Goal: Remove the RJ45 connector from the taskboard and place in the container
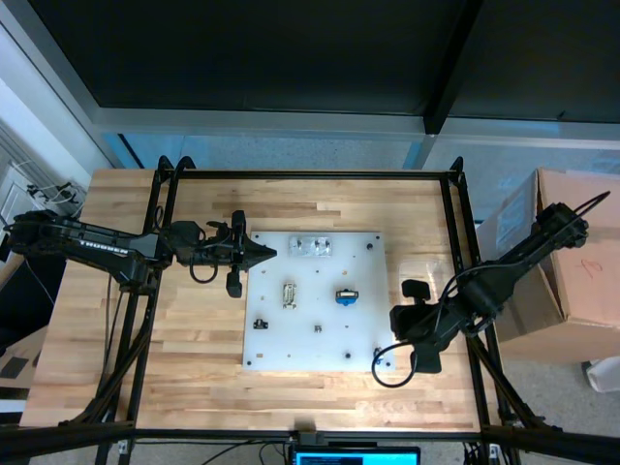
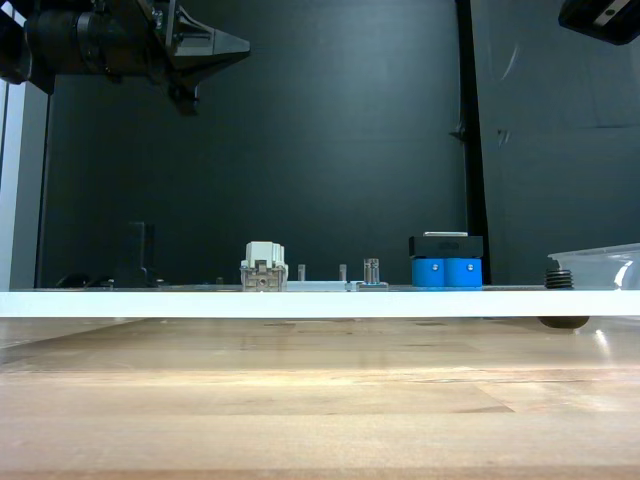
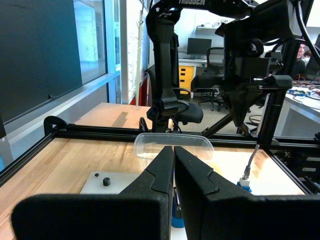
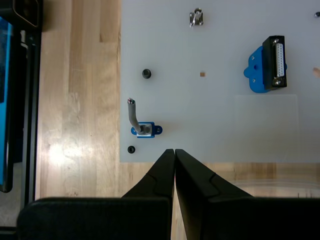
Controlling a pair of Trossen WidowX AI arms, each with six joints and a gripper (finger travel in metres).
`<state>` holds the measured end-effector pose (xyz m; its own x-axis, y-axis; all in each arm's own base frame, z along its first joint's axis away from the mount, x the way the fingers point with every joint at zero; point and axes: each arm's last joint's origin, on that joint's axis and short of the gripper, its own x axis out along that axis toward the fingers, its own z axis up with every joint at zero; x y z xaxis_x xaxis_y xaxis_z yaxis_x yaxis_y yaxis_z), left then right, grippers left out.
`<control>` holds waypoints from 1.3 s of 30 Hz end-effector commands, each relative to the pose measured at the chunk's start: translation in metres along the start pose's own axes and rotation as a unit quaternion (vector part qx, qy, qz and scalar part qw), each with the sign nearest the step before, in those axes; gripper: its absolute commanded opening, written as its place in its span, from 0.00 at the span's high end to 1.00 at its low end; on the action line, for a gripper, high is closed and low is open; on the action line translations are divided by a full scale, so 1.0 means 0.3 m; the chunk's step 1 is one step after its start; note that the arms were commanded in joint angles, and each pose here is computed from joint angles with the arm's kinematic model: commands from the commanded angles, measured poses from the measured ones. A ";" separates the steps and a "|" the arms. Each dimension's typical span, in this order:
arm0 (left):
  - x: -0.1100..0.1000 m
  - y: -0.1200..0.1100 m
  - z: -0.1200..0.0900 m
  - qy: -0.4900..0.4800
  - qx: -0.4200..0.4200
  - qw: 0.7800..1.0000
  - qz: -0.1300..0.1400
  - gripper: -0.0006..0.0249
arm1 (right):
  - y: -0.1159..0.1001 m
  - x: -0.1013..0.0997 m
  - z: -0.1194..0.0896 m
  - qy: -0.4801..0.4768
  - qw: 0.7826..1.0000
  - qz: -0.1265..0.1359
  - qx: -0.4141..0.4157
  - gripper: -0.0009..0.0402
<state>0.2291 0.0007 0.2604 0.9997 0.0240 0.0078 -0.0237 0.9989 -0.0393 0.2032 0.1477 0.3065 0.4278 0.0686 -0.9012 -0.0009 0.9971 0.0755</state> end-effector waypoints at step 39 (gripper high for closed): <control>0.000 0.000 0.001 0.000 0.000 1.000 0.000 0.98 | 0.109 0.292 0.006 0.072 0.997 -0.035 -0.012 0.44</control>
<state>0.2291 0.0006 0.2605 0.9997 0.0236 0.0082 -0.0233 0.9989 -0.0397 0.2411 0.1851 0.2344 0.2925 0.0002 -0.9563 0.0013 1.0000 0.0006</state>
